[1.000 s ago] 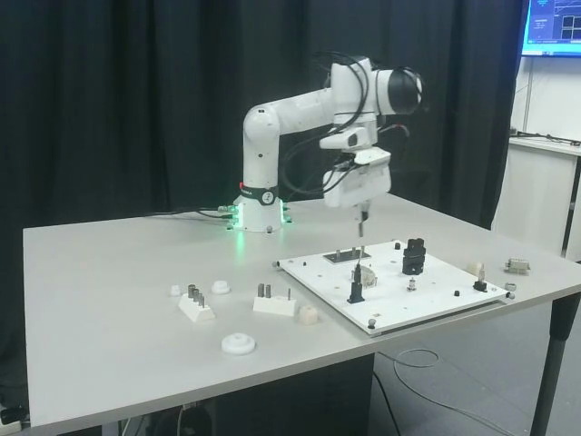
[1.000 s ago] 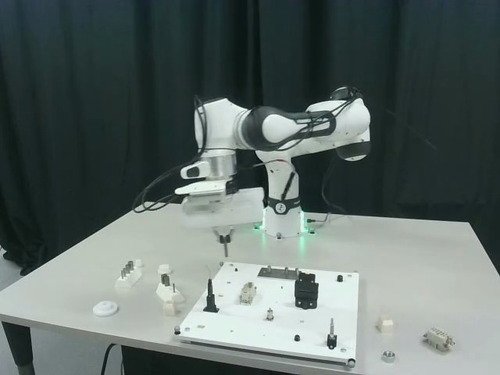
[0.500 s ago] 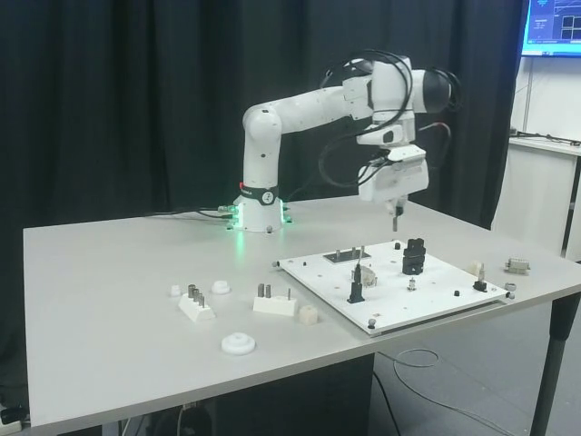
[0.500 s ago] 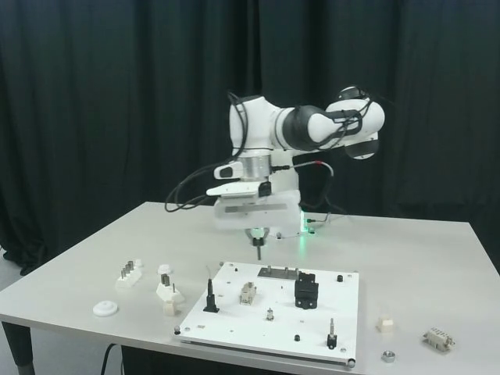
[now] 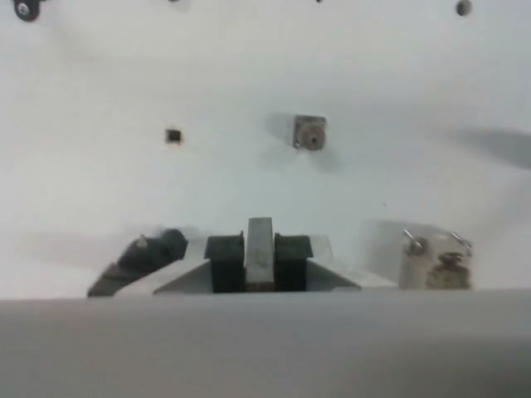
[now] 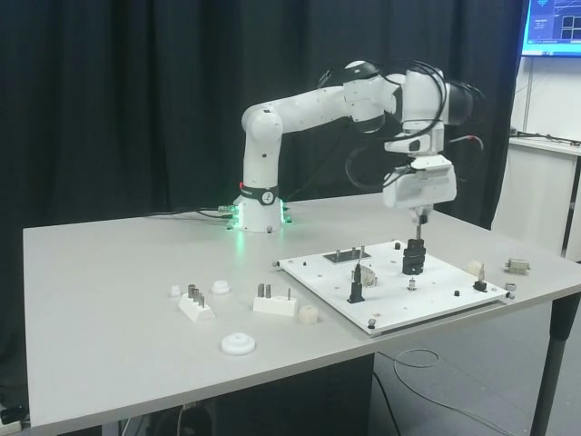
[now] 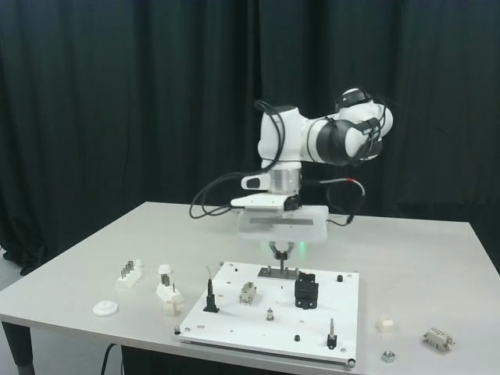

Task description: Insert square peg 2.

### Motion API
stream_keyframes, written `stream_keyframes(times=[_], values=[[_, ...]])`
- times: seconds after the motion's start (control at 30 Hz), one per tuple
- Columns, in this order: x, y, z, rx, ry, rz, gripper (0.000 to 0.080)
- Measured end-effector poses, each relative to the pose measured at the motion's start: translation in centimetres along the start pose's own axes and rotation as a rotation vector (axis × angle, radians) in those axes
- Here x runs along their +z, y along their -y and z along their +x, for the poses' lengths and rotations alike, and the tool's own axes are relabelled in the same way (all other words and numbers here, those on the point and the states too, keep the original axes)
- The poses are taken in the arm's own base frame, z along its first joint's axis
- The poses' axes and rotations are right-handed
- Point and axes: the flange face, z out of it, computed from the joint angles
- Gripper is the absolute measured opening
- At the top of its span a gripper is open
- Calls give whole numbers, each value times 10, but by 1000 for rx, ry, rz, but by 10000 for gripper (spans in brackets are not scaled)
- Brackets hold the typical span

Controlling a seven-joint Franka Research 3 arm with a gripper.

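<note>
My gripper [image 5: 260,264] is shut on a slim grey square peg [image 5: 260,239] that stands upright between the black fingers [image 5: 224,262]. In the first room view the gripper [image 6: 418,216] hangs over the white board [image 6: 390,304], just above the black block [image 6: 415,257]. From the second room view, the gripper [image 7: 278,250] and peg [image 7: 279,260] are above the grey plate with pegs [image 7: 279,273] at the board's [image 7: 344,308] far edge. The wrist view shows a small square hole [image 5: 172,135] and a square-based fitting [image 5: 309,133] on the board below.
On the board stand a black post [image 6: 358,283], the black block [image 7: 305,291] and a small connector [image 7: 248,293]. Two white peg holders [image 6: 195,302] [image 6: 274,302] and a white disc [image 6: 238,343] lie beside the board. Another connector [image 7: 437,338] lies near the opposite table edge.
The arm has swung across the far side of the board with the peg held, from the post's side to above the black block. Nothing on the table has moved.
</note>
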Motion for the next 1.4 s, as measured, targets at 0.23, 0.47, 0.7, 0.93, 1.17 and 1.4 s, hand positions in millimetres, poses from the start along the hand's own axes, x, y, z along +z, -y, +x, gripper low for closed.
stream_keyframes(times=[0.23, 0.47, 0.7, 0.93, 1.17, 1.4], values=[[18, 19, -8, 27, -19, -18, 72], [34, 28, -12, 61, -39, -30, 72], [53, 32, -12, 76, -47, -32, 72], [70, 35, -9, 83, -34, -37, 72], [80, 38, -5, 98, -16, -39, 72], [83, 41, -5, 106, 6, -43, 72]])
